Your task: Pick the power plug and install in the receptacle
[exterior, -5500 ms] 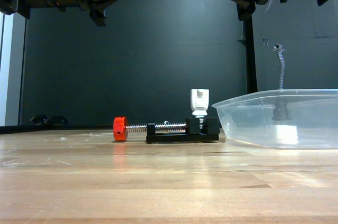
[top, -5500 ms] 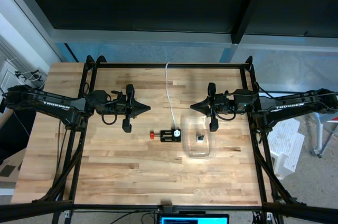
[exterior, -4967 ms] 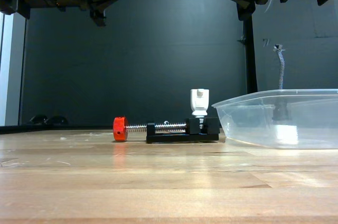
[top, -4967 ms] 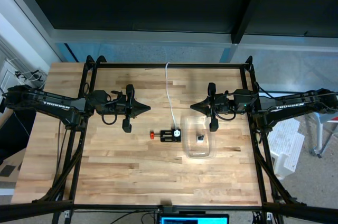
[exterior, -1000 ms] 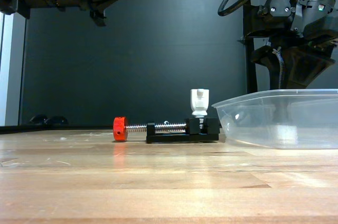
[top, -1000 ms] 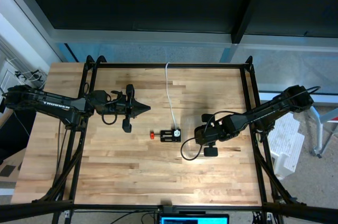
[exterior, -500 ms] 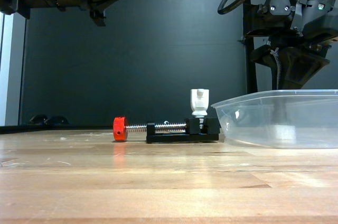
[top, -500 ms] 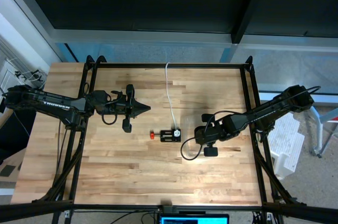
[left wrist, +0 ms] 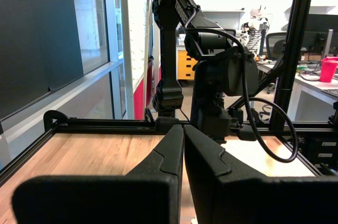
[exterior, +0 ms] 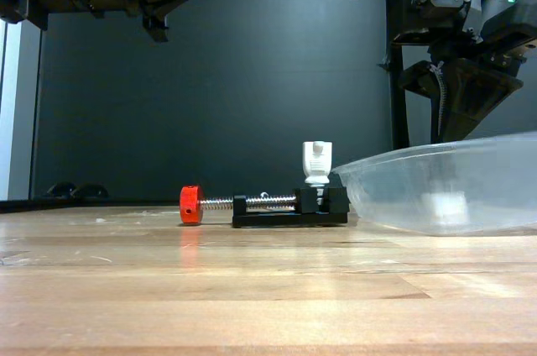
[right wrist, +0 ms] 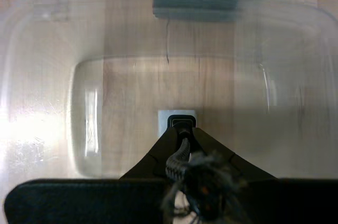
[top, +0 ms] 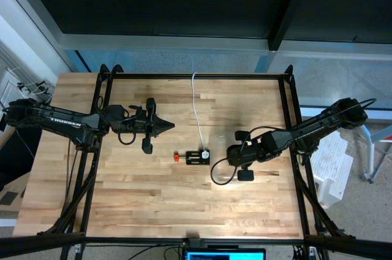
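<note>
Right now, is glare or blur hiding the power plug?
Right wrist view: glare whitens the clear tray's wall, but the power plug shows clearly, pinched in the right gripper inside the tray. Low view: the tray is smeared, the plug indiscernible. High view: no glare on the left gripper, parked shut at left.

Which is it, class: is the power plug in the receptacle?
No, the receptacle is bare on top; the right gripper hangs over the tray, the left gripper high at the left.
</note>
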`<action>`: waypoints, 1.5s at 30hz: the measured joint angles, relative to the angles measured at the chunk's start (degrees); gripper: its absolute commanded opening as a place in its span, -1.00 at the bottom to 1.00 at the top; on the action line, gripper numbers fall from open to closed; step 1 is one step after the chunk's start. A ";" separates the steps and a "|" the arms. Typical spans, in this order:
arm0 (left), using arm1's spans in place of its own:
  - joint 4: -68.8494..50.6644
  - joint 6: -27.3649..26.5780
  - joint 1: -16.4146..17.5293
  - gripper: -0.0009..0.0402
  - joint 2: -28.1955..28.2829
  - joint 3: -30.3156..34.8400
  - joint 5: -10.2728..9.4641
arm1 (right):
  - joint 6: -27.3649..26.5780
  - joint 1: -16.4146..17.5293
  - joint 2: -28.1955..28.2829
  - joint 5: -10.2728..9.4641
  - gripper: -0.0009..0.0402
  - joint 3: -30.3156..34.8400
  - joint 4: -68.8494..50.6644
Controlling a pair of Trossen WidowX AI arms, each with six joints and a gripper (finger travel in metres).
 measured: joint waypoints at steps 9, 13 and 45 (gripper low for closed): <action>0.00 0.00 0.00 -0.96 0.00 0.00 -0.02 | 0.00 0.00 -0.72 -0.02 -0.96 0.09 -0.26; 0.00 0.00 0.00 -0.96 0.00 -0.02 -0.02 | -0.02 -0.04 -1.18 -0.07 -0.96 2.62 -3.61; 0.00 0.00 0.00 -0.96 0.00 0.00 0.00 | -5.25 -4.17 10.60 0.42 -0.96 24.94 -9.05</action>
